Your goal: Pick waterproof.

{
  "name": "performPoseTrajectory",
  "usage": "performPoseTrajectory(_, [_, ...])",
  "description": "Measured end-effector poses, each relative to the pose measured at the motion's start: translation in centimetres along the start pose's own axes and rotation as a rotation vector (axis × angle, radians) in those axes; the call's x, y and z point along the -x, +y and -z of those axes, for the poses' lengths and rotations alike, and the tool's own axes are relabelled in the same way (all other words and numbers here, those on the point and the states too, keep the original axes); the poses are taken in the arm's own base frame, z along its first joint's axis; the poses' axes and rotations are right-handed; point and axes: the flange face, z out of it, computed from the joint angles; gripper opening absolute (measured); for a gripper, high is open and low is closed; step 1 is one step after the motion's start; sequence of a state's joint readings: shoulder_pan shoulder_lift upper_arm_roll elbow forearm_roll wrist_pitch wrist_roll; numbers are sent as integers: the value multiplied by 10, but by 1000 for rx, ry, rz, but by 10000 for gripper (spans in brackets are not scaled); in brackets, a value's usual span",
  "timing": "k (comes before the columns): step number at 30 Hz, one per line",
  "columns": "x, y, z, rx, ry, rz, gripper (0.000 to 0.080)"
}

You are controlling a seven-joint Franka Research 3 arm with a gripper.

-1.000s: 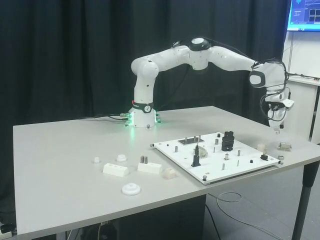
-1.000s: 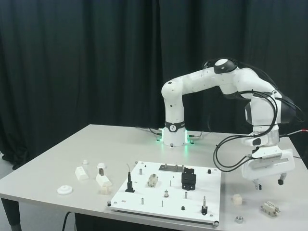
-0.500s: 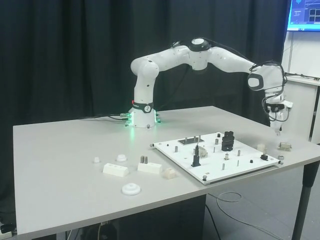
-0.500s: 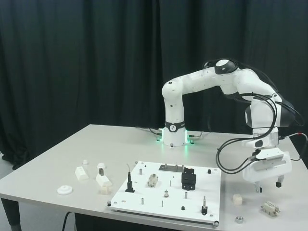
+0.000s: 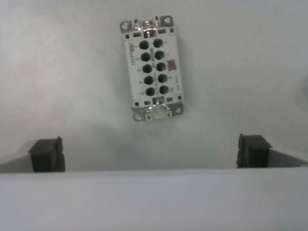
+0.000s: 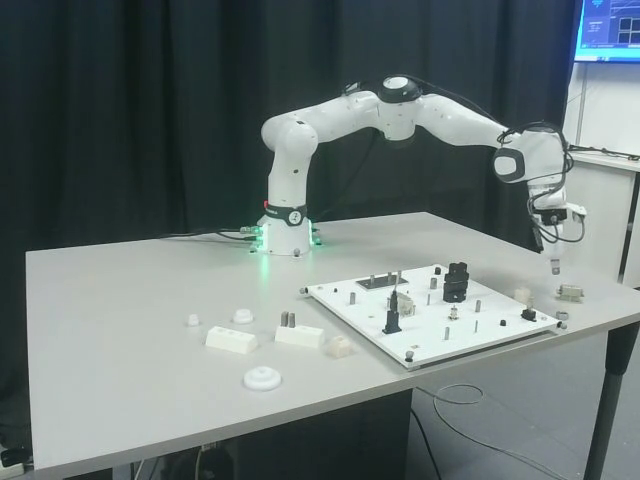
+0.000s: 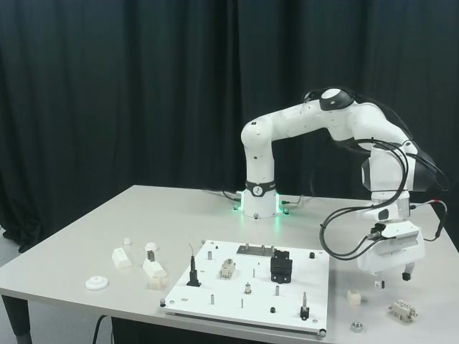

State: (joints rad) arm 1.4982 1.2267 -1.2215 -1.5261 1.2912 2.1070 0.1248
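The connector, a white block with two rows of black round sockets and metal tabs at both ends, lies flat on the grey desk. In the second room view the connector sits near the desk's front corner, well away from the white board, with a small white part and a nut between it and the board.

The end effector hangs above the desk beside the board, over the connector and clear of it. Its two black fingertips stand wide apart with nothing between them. The connector rests untouched, beyond the fingertips in the wrist view.

The arm's base shows a green light.
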Motion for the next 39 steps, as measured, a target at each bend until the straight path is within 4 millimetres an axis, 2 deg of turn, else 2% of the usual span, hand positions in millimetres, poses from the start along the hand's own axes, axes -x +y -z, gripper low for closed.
performPoseTrajectory(22, [2, 11, -35, -112, -6, -59, 800])
performPoseTrajectory(39, [0, 19, -45, -130, 16, -33, 800])
